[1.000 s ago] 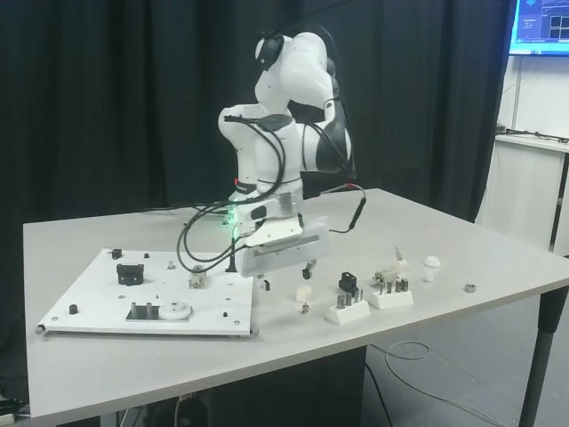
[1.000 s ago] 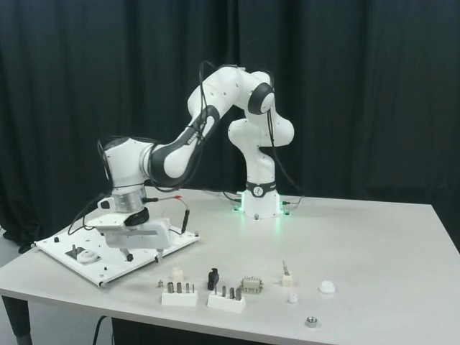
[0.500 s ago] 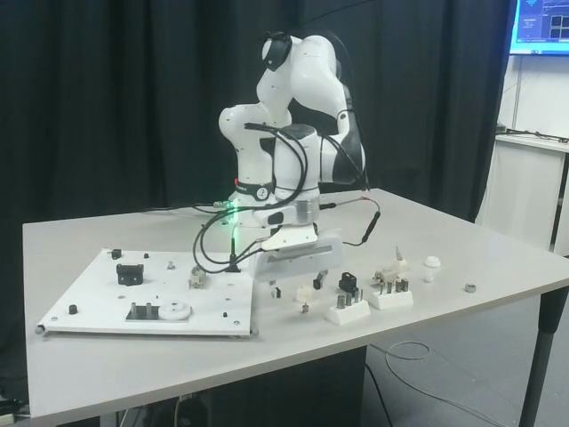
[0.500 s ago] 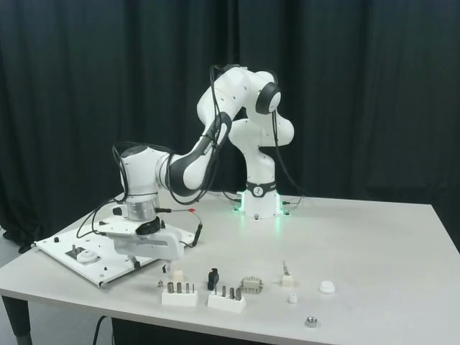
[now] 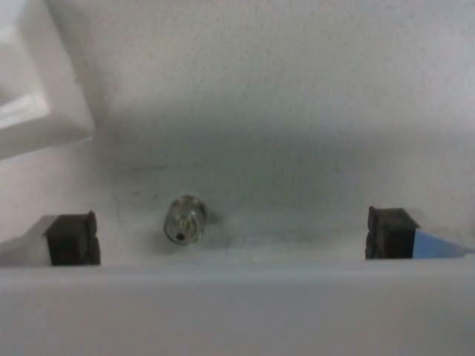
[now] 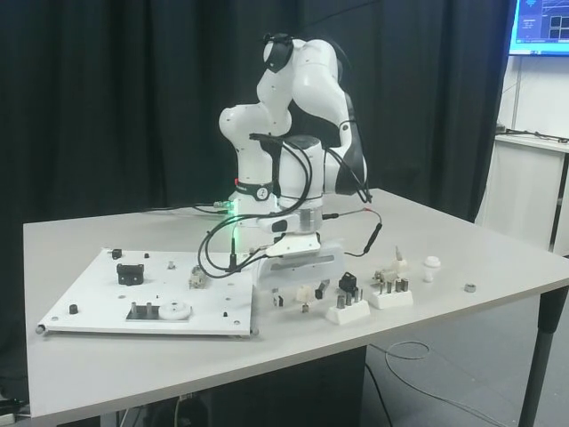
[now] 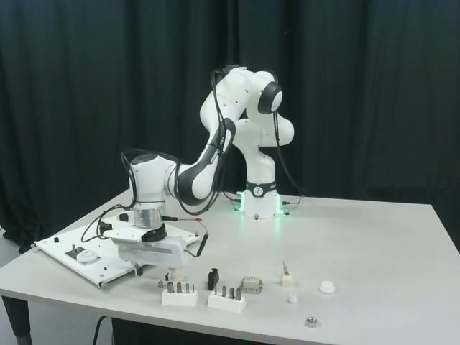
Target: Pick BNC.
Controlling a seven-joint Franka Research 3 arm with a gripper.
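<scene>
1. Gripper fingers spread wide apart, holding nothing; two black, blocky fingertips hang just above the grey table, touching nothing that can be seen.
2. BNC lies on its side on the table between the fingertips, nearer one of them than the other and apart from both. Small metal cylinder, shiny, with a dark round opening at the end facing the wrist camera.
3. Table surface under the BNC is matt and finely speckled; a soft shadow of the hand falls across it.
4. White block corner, smooth with bevelled edges, sits near the BNC, not touching it.
5. Room views: gripper low over the table beside the white board, a flat square plate carrying small black and white fittings.
6. White holder with upright grey pins stands just beside the hand; a second one beyond it bears a black part.
7. White arm, glossy and rounded, folds down from its base; green light at the base.
</scene>
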